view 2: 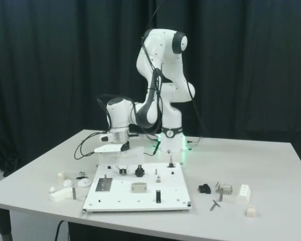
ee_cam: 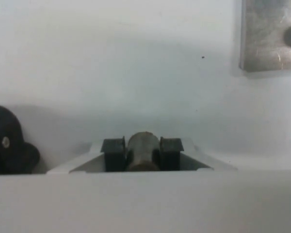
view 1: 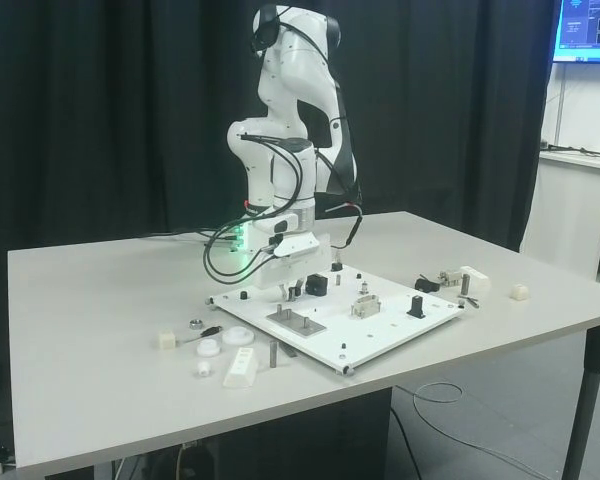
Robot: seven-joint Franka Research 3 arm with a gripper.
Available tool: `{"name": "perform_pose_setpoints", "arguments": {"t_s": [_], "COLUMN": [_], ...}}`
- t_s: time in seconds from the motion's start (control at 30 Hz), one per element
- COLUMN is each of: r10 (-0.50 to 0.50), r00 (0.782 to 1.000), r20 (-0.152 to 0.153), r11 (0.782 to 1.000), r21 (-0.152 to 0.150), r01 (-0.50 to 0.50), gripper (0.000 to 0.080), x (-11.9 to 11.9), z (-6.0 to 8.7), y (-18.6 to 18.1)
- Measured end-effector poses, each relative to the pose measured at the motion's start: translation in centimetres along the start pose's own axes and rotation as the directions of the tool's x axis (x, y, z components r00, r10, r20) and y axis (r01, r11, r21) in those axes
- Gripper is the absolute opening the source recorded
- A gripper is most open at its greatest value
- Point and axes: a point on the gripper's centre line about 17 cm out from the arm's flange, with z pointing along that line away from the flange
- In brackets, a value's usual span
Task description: Remove round peg 4.
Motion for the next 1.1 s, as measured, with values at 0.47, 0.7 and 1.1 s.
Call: {"name": "perform_pose_setpoints", "arguments": {"t_s": [0.47, 0.7, 1.1], "r10": [-0.001, -0.007, -0.011], "r00": [1.000, 1.000, 1.000], "r20": [0.002, 0.008, 0.011], "r11": [1.000, 1.000, 1.000], "r21": [0.001, 0.001, 0.001], "r01": [0.001, 0.007, 0.011], "gripper": [0.0150, 0.0150, 0.0150], "x": [0.00, -0.01, -0.02], "z": [0.01, 0.01, 0.02], "y": [-0.02, -0.01, -0.03]}}
